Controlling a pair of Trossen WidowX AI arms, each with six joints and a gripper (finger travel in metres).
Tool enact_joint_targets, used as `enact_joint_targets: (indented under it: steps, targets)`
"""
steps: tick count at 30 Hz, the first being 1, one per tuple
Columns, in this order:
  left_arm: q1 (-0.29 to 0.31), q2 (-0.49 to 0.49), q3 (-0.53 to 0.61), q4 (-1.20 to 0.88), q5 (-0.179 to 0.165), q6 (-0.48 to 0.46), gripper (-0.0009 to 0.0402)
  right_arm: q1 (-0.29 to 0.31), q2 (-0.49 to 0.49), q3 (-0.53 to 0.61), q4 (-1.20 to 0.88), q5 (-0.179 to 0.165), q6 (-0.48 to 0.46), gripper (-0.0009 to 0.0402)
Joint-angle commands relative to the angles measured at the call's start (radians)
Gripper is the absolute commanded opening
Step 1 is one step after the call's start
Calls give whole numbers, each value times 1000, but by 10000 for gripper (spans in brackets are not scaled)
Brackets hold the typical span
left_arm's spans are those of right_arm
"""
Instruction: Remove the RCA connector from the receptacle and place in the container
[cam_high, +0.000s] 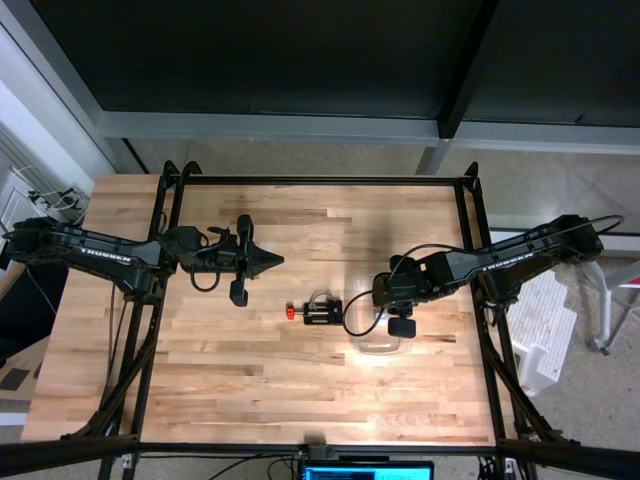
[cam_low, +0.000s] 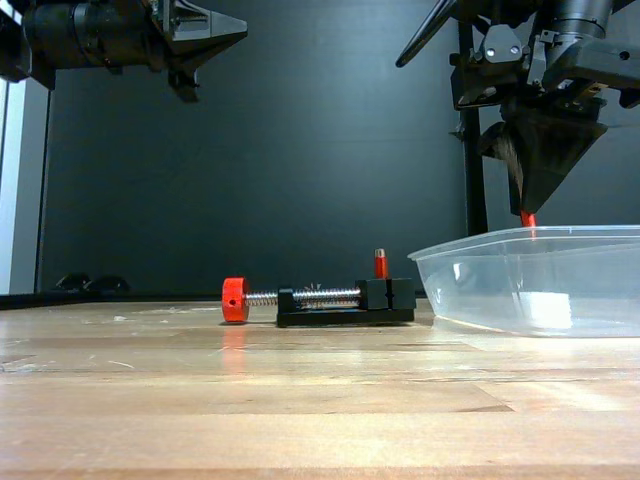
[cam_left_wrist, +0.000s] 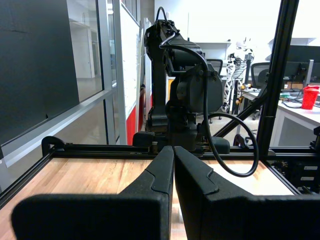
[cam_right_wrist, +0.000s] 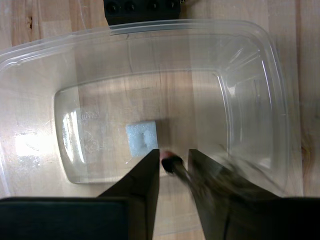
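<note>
- Red and thin, the plug (cam_low: 527, 217) sticks out below the tip of the right pincer (cam_low: 527, 205). That pincer points straight down and is nipped on the plug, its fingers only a narrow gap apart.
- Seen from the right wrist, the plug is a small dark-red blob between the two fingers, lying against one of them. The other finger (cam_right_wrist: 215, 190) is smeared, so its contact with the plug is hard to make out.
- Pincer and plug hang over the tub (cam_low: 560, 290), with the plug's lower end at about rim height and well clear of the tub's floor.
- On that floor lies a small white square piece (cam_right_wrist: 141, 138), just beside the spot under the fingertips.
- The tub stands on the wooden table (cam_low: 300, 400), just beside the block (cam_low: 345, 300). Whether the two touch cannot be told.
- The block lies flat, with its round red cap (cam_low: 234, 300) on a silvery threaded rod at the end away from the tub. A short red post (cam_low: 380, 263) with a pale top stands upright at the end nearest the tub.
- From above, the right wrist covers much of the tub and hides the plug. The low view cuts the tub off at its right edge, and the right wrist view shows only a strip of the block past the tub's rim.
- The left pincer (cam_low: 240, 35) hangs high over the table's left part, well apart from the block. It points level toward the right arm, with its fingers pressed together on nothing.
</note>
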Motion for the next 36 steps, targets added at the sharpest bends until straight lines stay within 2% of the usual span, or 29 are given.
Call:
enact_joint_targets:
  steps: [1,7,18,25,30,36]
  targets:
    - [0,0,0,0,0,0,0,0,1,0,0,1,0,115]
    - [0,0,0,0,0,0,0,0,1,0,0,1,1,130]
    - [0,0,0,0,0,0,0,0,-2,0,0,0,-1,130]
    - [0,0,0,0,0,0,0,-22,-104,18,37,8,-80,125]
    - [0,0,0,0,0,0,0,-49,-215,17,166,10,-115,90]
    - [0,0,0,0,0,0,0,-53,-298,-8,371,33,-187,11]
